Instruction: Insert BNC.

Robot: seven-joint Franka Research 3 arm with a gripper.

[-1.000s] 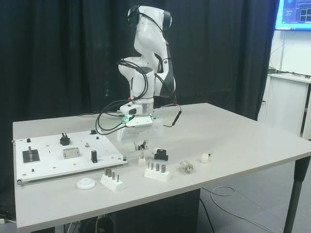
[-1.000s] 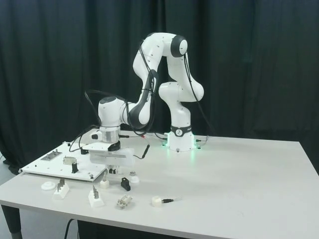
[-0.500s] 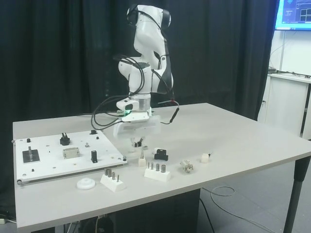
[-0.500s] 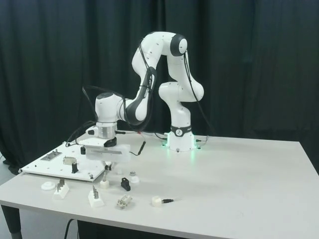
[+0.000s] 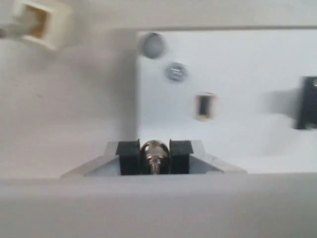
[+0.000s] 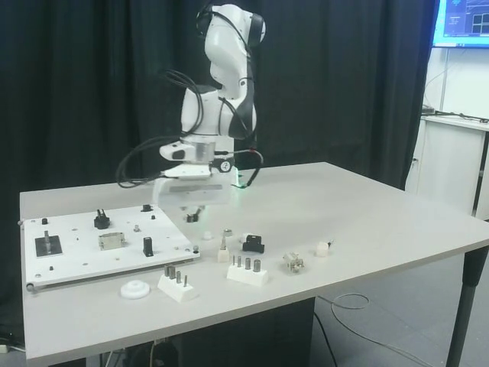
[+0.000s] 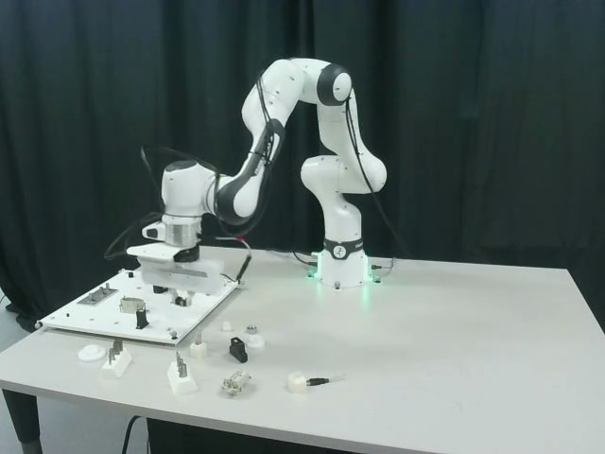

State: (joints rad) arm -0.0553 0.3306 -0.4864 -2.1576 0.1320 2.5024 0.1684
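My two black fingers [image 5: 128,157] are clamped on the small shiny metal BNC connector [image 5: 154,154], which sits upright between the pads, one finger pressed to each side of it. My gripper [image 6: 192,217] hangs in the air over the right edge of the white drilled assembly board [image 6: 76,256], clear of its surface; in the second room view the gripper [image 7: 181,300] sits above the board's far right part [image 7: 85,322]. Below me, in the wrist view, the board [image 5: 237,89] shows a small round metal socket [image 5: 176,72], a grey round stud [image 5: 152,44] beside it, a small rectangular slot [image 5: 204,106], and a black block [image 5: 308,110] at the picture's edge.

On the grey table [image 6: 382,214], right of the board, stand a white holder with an upright metal pin [image 6: 223,252], a black bracket [image 6: 253,244], a white block carrying a row of metal pins [image 6: 247,270], a small metal connector housing [image 6: 293,261] and a small white plug [image 6: 323,247]. Near the board's front edge lie a white gear wheel [image 6: 134,290] and another white block with pins [image 6: 176,284].
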